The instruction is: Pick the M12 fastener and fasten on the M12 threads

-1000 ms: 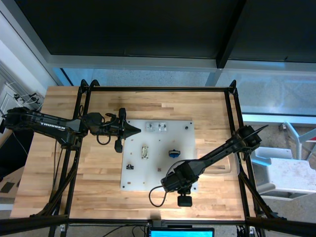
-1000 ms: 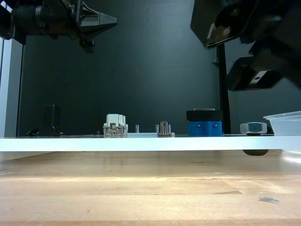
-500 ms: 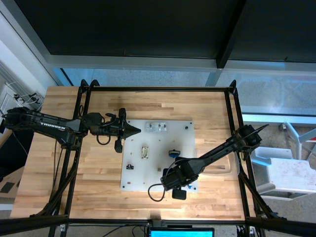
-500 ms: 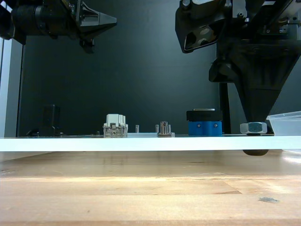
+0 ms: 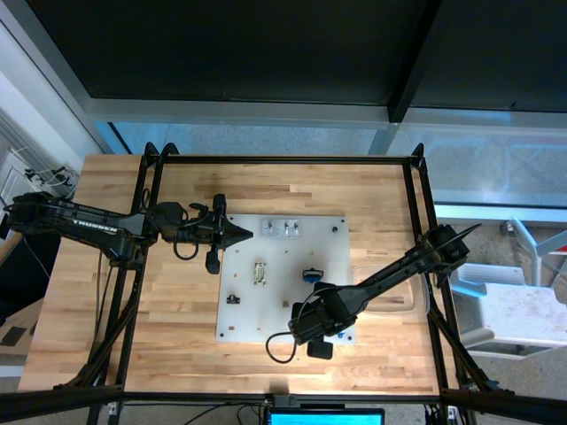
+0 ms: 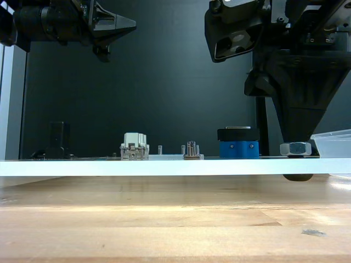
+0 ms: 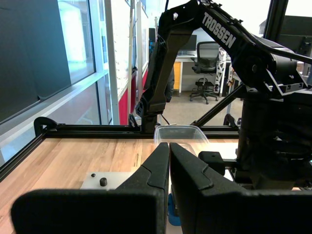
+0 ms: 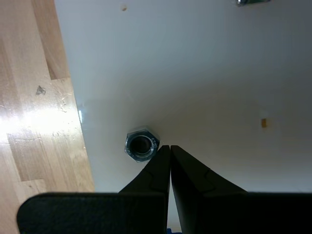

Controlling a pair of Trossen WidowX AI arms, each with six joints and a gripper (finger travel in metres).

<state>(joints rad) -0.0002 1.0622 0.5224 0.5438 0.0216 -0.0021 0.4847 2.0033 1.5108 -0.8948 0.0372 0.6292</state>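
The M12 nut is sitting flat on the white board, just beside the tips of the right tool, which is pointing straight down with its fingers pressed together, gripping nothing. As I am judging it, closed tips pressing down here could be shoving the nut sideways or cocking it on the threads instead of turning it. The nut is showing as a small silver hexagon with a dark bore. No ribs are showing beneath it in the low view, yet whether it is seated on its stud I cannot tell. The clear tray is lying near this tool, toward its arm's base. The left tool, likewise closed and empty, is hanging raised, well apart across the board.
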